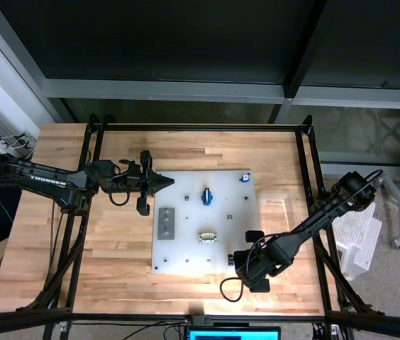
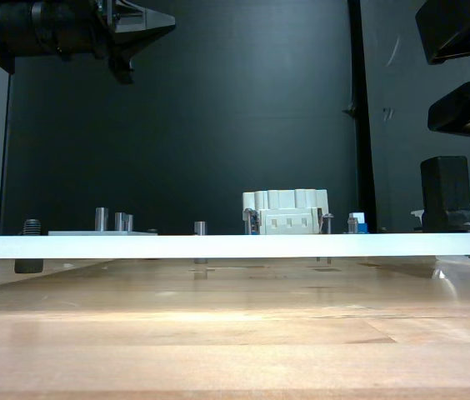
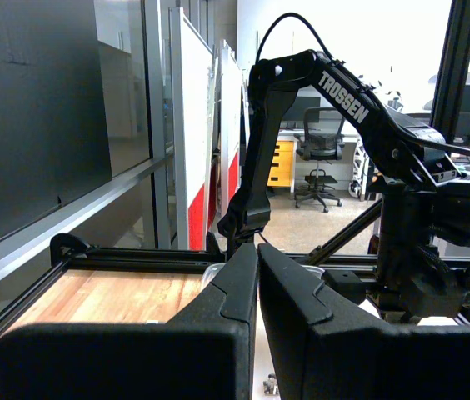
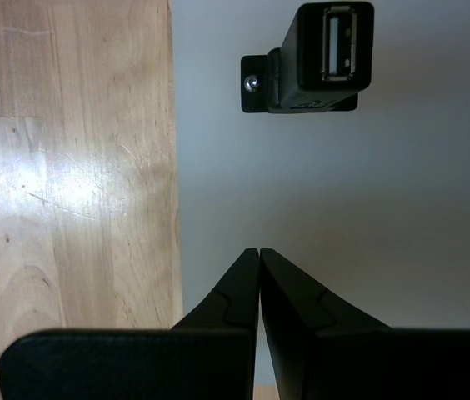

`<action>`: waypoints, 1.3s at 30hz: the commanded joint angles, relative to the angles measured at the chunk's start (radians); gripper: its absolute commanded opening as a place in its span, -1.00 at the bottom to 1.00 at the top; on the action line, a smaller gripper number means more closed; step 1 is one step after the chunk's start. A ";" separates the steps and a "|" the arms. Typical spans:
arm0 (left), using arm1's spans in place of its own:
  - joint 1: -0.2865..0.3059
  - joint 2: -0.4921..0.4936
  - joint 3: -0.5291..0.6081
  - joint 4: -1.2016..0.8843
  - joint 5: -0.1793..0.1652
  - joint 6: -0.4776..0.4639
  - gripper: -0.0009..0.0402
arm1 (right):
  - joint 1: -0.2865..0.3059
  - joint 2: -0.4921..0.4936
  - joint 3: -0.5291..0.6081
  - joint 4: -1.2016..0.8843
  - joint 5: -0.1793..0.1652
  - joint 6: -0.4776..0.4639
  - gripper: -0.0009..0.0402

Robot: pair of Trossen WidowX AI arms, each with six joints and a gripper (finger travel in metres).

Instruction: Remove the 16mm bar from the taskboard and place in the container

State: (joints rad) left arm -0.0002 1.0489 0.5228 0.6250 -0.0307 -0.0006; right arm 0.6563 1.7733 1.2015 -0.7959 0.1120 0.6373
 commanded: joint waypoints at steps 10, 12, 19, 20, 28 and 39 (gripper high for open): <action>0.000 0.000 0.000 0.000 0.000 0.000 -0.96 | -0.001 -0.123 0.000 -0.025 0.000 -0.014 -0.96; 0.000 0.000 0.000 0.000 0.000 0.000 -0.96 | -0.001 -0.148 0.000 -0.034 0.001 -0.014 -0.96; 0.000 0.000 0.000 0.000 0.000 0.000 -0.96 | -0.002 -0.209 0.000 -0.061 0.005 -0.014 -0.96; 0.000 0.000 0.000 0.000 0.000 0.000 -0.96 | -0.002 -0.209 0.000 -0.060 0.005 -0.014 -0.96; 0.000 0.000 0.000 0.000 0.000 0.000 -0.96 | -0.002 -0.210 0.000 -0.060 0.012 -0.014 -0.96; 0.000 0.000 0.000 0.000 0.000 0.000 -0.96 | -0.001 -0.229 -0.012 -0.195 0.027 -0.014 -0.96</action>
